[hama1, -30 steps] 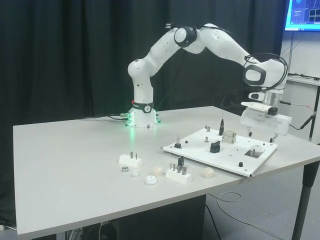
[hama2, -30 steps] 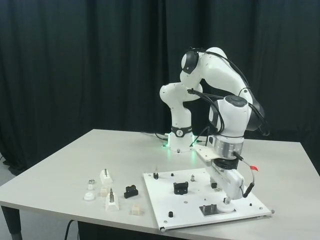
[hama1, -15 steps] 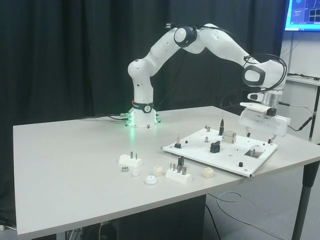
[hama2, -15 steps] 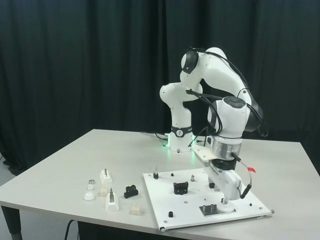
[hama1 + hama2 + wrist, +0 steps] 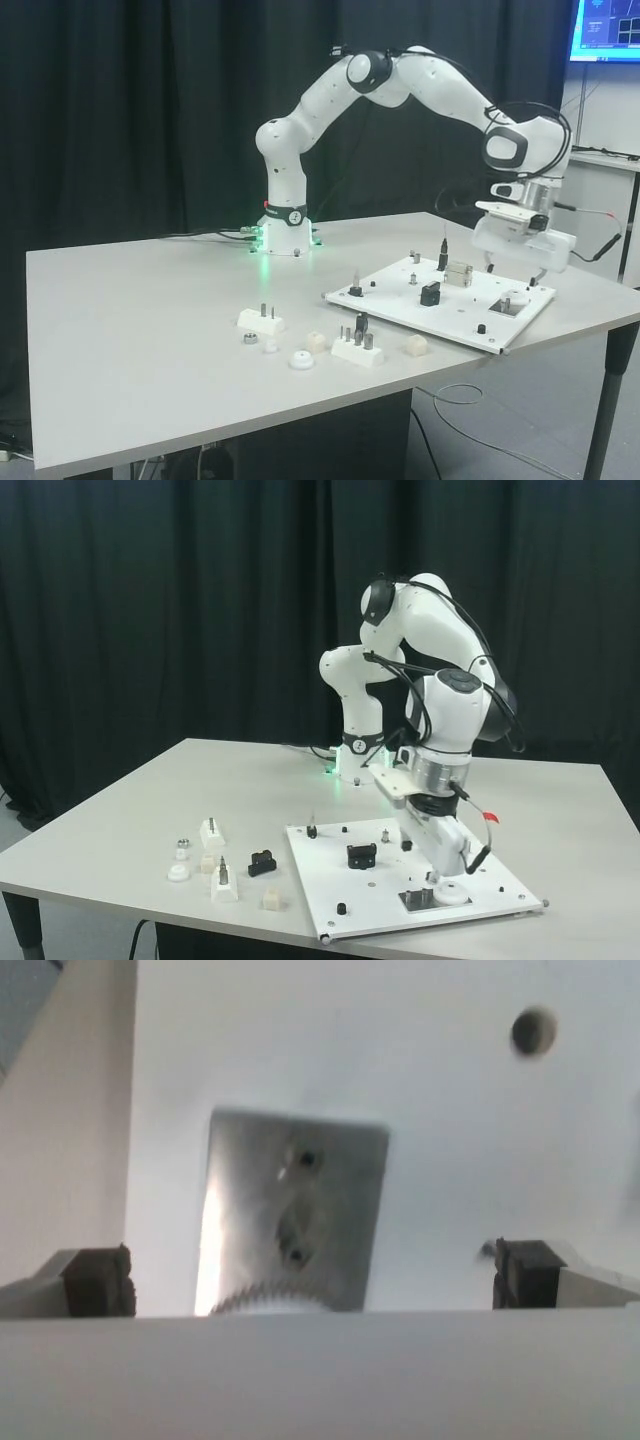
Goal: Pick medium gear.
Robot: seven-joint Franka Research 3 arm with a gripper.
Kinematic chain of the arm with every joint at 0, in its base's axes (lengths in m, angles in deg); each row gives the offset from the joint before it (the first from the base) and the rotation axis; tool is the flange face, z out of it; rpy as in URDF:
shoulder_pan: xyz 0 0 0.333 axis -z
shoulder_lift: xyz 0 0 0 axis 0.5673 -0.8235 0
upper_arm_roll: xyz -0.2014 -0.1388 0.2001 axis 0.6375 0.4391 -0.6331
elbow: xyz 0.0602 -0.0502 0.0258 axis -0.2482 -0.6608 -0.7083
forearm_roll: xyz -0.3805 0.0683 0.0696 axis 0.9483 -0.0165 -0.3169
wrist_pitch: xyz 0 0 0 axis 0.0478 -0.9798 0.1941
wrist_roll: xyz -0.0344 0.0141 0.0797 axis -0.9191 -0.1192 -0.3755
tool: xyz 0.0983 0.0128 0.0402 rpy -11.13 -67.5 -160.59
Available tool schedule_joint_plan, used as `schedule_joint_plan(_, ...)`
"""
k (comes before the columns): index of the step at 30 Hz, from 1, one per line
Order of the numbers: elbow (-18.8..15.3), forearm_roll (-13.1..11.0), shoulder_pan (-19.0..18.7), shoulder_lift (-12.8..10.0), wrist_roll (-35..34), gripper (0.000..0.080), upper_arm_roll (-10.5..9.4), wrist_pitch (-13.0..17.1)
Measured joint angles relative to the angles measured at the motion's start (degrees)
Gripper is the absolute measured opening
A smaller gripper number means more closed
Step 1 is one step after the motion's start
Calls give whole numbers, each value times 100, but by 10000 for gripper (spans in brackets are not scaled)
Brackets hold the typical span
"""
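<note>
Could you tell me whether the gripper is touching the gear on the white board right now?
Apart: the wrist view shows both fingertips spread wide, with open board between them and the gear.

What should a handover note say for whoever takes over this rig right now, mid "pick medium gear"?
Tool: open, holding nothing, hanging above the near right corner of the white board, as the second room view shows it.
Medium gear: white, lying on the board beside the grey metal plate; the wrist view shows only its toothed edge, between the fingertips but below them.
Done: tool brought over the gear; no grasp.
Left: lower around the gear, shut on it, lift.
Other small parts sit on the grey table, off the board.
</note>
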Motion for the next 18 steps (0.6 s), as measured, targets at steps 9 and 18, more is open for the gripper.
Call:
schedule_joint_plan(9, 4, 224, 54, 108, 478, 800, 245, -281)
schedule_joint_plan(18, 7, 543, 358, 235, 1301, 800, 281, -605)
